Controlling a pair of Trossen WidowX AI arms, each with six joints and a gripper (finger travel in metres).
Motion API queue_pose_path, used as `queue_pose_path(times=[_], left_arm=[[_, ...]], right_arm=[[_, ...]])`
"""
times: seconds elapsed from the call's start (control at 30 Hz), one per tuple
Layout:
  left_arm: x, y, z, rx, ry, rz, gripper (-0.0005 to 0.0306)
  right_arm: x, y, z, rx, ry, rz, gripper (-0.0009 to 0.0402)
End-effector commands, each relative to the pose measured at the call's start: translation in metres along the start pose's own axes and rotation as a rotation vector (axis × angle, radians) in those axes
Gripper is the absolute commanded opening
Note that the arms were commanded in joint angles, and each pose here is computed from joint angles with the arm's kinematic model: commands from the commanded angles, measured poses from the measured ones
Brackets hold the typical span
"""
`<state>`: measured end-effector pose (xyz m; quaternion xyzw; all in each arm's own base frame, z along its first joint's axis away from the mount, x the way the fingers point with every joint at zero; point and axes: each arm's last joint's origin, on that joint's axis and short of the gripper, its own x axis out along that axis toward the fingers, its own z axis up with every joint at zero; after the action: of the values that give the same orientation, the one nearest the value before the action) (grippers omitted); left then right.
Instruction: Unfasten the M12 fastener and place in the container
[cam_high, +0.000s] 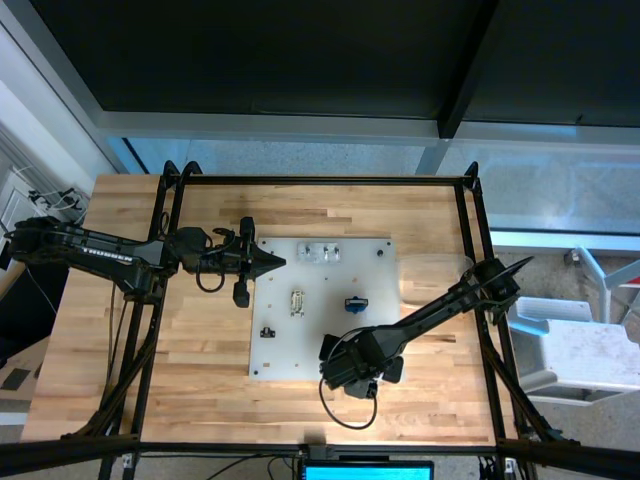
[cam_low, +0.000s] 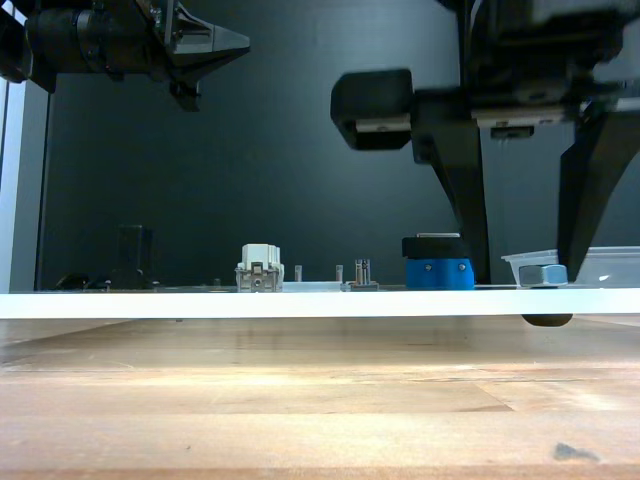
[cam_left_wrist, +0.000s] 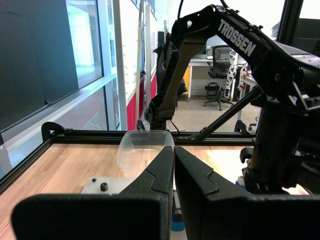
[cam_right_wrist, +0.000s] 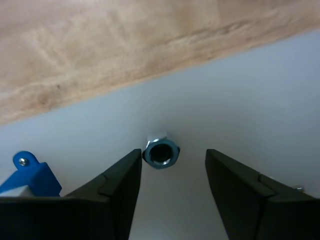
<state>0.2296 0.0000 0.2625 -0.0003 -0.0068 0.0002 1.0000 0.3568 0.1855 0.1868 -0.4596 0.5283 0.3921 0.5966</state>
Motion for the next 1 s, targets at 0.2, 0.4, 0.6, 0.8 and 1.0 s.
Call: queue_pose_path(times=[0.2, 0.4, 0.6, 0.8, 1.0], left_arm=[[0.000, 0.000, 0.000, 0.000, -0.001, 0.000, 0.0000], [0.000, 0.000, 0.000, 0.000, -0.001, 0.000, 0.0000], [0.000, 0.000, 0.000, 0.000, -0.001, 0.000, 0.0000], [0.000, 0.000, 0.000, 0.000, -0.001, 0.000, 0.0000], [0.000, 0.000, 0.000, 0.000, -0.001, 0.000, 0.0000]], right_arm=[[-0.016, 0.005, -0.001, 0.142, -0.025, 0.006, 0.0212], [-0.026, 0.013, 0.001, 0.242, -0.031, 0.017, 0.0196], [-0.029, 0.015, 0.002, 0.627, -0.048, 0.041, 0.0140], [-0.031, 0.016, 0.001, 0.980, -0.052, 0.047, 0.0050], [-0.038, 0.019, -0.003, 1.155, -0.083, 0.046, 0.0008]])
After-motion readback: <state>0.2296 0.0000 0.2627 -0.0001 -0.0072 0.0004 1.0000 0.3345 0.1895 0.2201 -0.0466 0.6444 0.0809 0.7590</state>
